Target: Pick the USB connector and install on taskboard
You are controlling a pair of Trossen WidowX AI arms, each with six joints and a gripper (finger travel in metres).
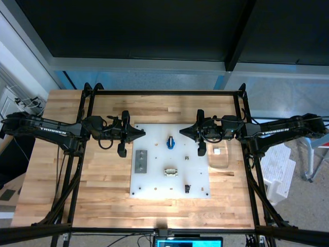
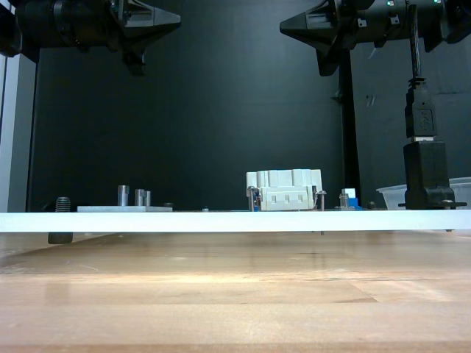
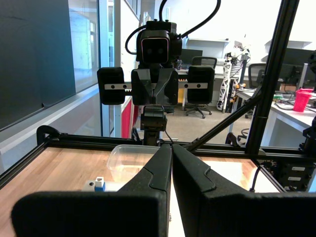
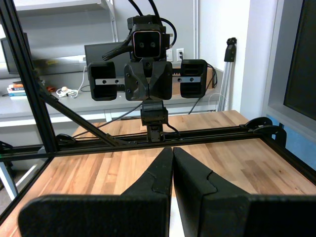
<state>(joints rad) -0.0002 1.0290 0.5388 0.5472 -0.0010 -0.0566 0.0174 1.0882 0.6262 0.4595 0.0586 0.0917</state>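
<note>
Above the taskboard (image 1: 154,180), my left claw (image 1: 142,133) and right claw (image 1: 182,132) hang pinched shut and empty, so I should open the right wide before dropping squarely over the upright USB plug (image 2: 422,118).

Wooden tabletop (image 1: 56,175); clear plastic tub (image 1: 222,163) toward right edge; black frame (image 1: 164,93) around; screen (image 1: 187,241) at near edge.

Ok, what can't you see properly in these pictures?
Low view: the taskboard shows edge-on, so its top is hidden.
High view: the USB connector is too small to tell if it's fully in.
Wrist views: the shut left gripper and right gripper, parked high above the board, block what's below them.
</note>
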